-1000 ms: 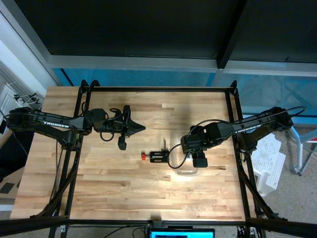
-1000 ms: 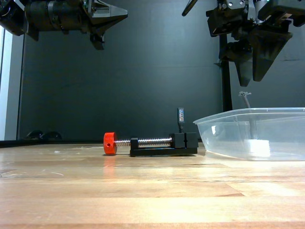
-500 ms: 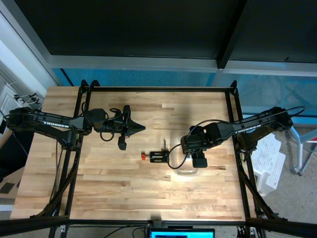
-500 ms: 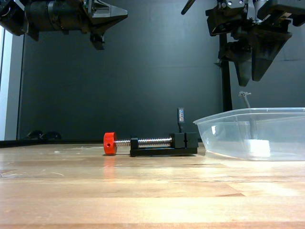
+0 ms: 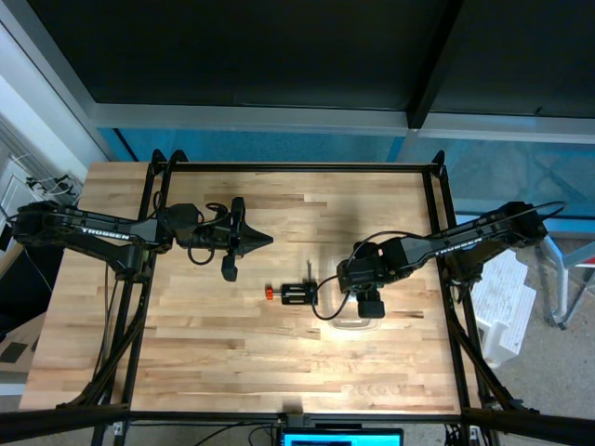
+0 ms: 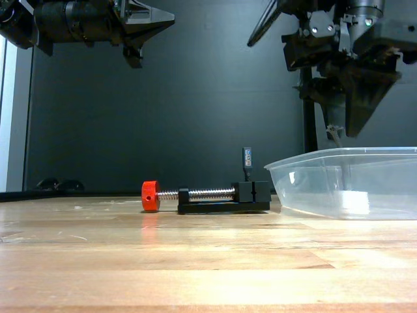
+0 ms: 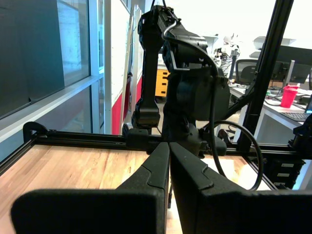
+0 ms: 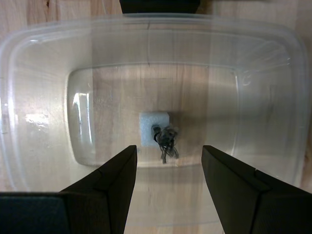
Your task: Pick the usb-c connector and install on the hub
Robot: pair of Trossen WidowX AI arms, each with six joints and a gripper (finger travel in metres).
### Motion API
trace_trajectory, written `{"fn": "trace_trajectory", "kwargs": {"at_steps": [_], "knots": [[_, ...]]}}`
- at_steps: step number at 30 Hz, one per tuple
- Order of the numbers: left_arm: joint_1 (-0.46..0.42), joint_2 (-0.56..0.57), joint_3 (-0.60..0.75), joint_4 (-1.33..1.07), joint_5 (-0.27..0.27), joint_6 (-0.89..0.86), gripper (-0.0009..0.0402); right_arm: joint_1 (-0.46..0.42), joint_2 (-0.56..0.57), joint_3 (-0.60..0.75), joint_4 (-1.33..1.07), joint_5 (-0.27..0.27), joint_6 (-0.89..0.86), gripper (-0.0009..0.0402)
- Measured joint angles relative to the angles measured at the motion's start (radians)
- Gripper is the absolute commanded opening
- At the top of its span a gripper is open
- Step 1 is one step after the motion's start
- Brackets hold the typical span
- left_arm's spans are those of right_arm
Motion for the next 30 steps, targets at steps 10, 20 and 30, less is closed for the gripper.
{"fn": "trace_trajectory", "kwargs": {"at_steps": [10,20,30], "knots": [[0.000,0.000,0.000,0.000,0.000,0.000,0.0000,0.005,0.021,-0.044,0.061,0.000,0.000,0.0184],[0.000,0.000,0.000,0.000,0.000,0.000,0.0000,0.007,0.067,-0.049,0.086,0.000,-0.011,0.0184],[0.000,0.000,0.000,0.000,0.000,0.000,0.0000,0.007,0.103,-0.071,0.127,-0.003,-0.024,0.0182]]}}
